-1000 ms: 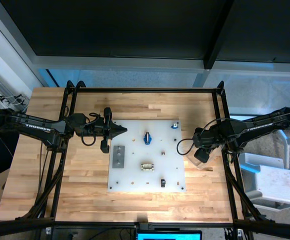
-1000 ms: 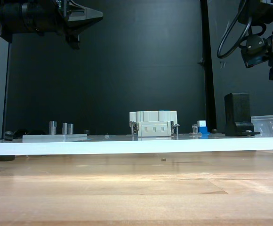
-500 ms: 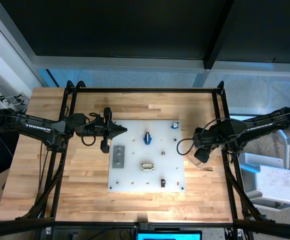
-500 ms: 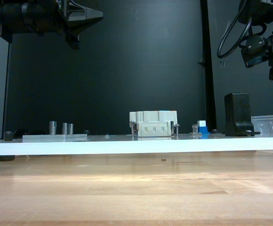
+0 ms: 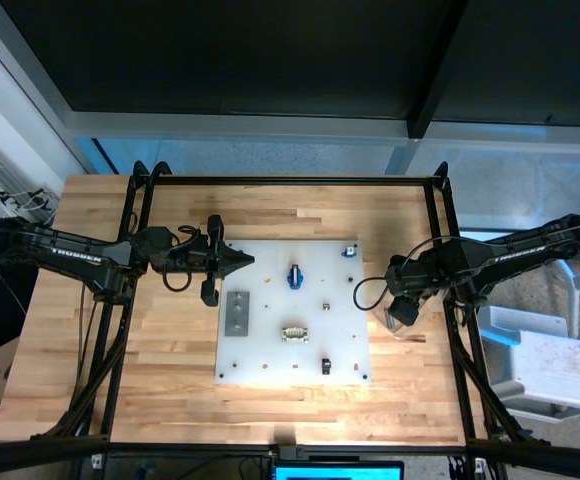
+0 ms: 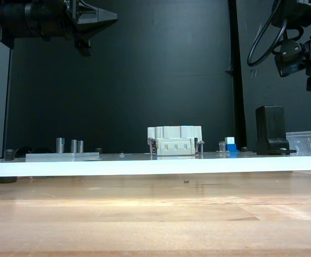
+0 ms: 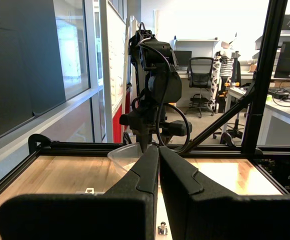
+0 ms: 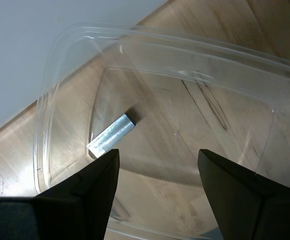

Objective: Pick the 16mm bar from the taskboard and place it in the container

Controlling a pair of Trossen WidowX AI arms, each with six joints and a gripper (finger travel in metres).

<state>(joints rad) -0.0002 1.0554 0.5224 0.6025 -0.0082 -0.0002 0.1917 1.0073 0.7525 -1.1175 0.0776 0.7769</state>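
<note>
Wooden table (image 5: 170, 350): left gripper (image 5: 248, 260) level, closed, empty over taskboard (image 5: 270, 345) edge; right gripper (image 8: 157, 162) downturned, spread, empty above container (image 8: 70, 40)

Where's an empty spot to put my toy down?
The table is bare between the taskboard and its near edge. The board's middle is crowded. Left tool, shut, hovers over its far-left corner; right tool, open, hangs over the container holding the bar.

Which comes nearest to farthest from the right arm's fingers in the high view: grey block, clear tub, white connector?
1. The clear tub, directly under the right gripper, right of the board.
2. The white connector, mid-board.
3. The grey block, left side, toward the left gripper.
</note>
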